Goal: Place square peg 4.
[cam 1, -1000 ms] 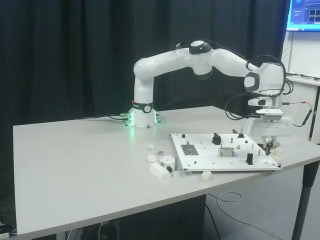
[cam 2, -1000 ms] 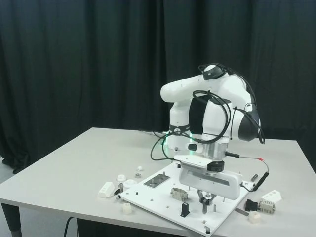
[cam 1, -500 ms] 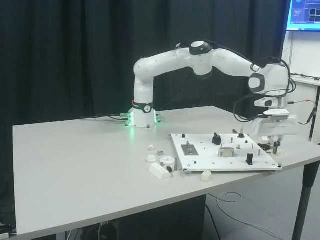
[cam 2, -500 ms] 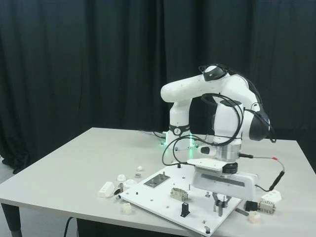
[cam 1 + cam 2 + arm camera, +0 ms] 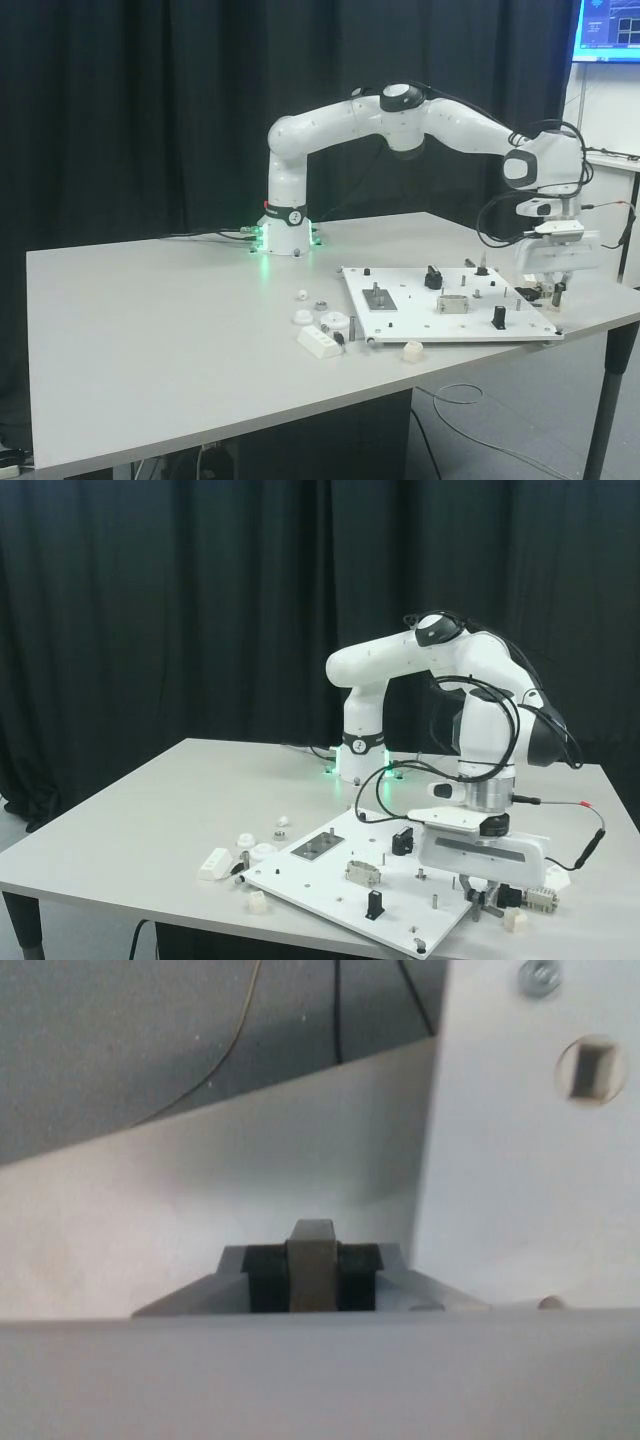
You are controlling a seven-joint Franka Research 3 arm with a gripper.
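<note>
In the wrist view my gripper (image 5: 313, 1278) is shut on a short grey square peg (image 5: 313, 1250), held upright between the two black fingers (image 5: 262, 1278). It hangs just off the edge of the white assembly board (image 5: 520, 1180), over the table top. A square hole (image 5: 590, 1068) shows in the board some way from the peg. In the first room view the gripper (image 5: 550, 293) is low at the board's (image 5: 410, 300) far right edge. The second room view shows the gripper (image 5: 478, 890) at the board's (image 5: 320, 880) right corner.
Black upright parts (image 5: 433, 276) (image 5: 499, 317) and a grey block (image 5: 453, 303) stand on the board. Loose white parts (image 5: 320, 340) (image 5: 411, 350) lie left of it. White and black connector pieces (image 5: 540, 898) (image 5: 515, 918) lie beside the gripper. The table's edge (image 5: 600, 325) is close.
The arm has swung sideways, taking the gripper from above the board's corner region out to its edge, away from the base. The peg stays held.
</note>
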